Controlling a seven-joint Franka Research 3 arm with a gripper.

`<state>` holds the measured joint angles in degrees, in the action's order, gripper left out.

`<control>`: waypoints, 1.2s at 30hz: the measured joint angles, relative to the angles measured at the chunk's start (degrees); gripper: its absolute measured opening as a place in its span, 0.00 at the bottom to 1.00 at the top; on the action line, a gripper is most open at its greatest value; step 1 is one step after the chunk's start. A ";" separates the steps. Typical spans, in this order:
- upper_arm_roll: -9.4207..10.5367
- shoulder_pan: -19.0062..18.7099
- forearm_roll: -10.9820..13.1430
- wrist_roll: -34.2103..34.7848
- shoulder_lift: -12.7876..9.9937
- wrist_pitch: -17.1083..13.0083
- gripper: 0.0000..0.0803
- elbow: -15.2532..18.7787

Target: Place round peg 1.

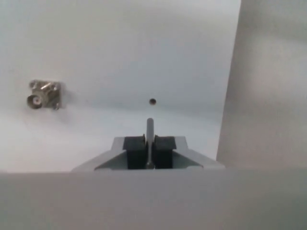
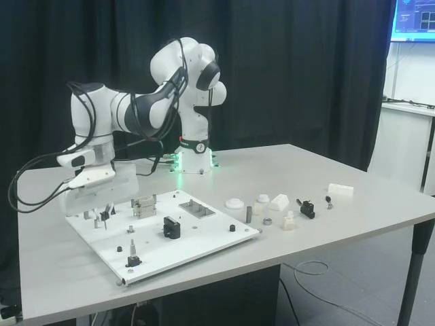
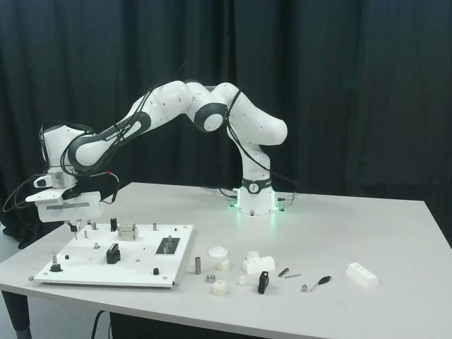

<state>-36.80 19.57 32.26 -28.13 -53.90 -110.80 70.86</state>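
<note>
While the thin grey round peg [image 1: 150, 128] is pinched in the gripper [image 1: 150, 152] at frame centre, its tip should be centred over the small dark hole [image 1: 152, 101] in the white board [image 1: 120, 57] and lowered vertically.

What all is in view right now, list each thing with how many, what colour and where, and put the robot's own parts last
board: one, white, on the table's end far from the arm's base, under the claw
hole: one, dark, in the board just ahead of the peg tip
metal connector: one, grey, mounted on the board, off to one side of the hole
black block: one, black, on the board
loose parts: several, white, grey and black, on the bare table beside the board
table: one, grey
curtain: black, behind the table
round peg: one, grey, thin, clamped in the claw
claw: one, black pads, shut on the peg above the board
arm: one, white, base lit green
</note>
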 joint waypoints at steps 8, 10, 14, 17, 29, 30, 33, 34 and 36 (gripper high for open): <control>-0.69 -0.20 0.00 0.07 0.52 1.45 0.04 -0.60; -0.78 -0.25 0.00 0.07 0.60 1.60 0.04 -0.62; -1.03 -0.41 0.00 0.09 0.70 1.89 0.04 -0.63; -1.08 -0.48 0.00 0.10 0.76 2.00 0.04 -0.63; -1.10 -0.61 0.00 0.33 0.83 2.15 0.04 -0.64; -1.10 -0.63 0.00 0.34 0.84 2.17 0.04 -0.65; -1.10 -0.68 0.00 0.38 0.88 2.34 0.04 -0.65; -1.10 -0.70 0.00 0.40 0.91 2.45 0.04 -0.65; -1.10 -0.75 0.00 0.45 0.98 2.89 0.04 -0.65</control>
<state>-37.90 18.82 32.26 -27.68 -52.92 -107.92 70.21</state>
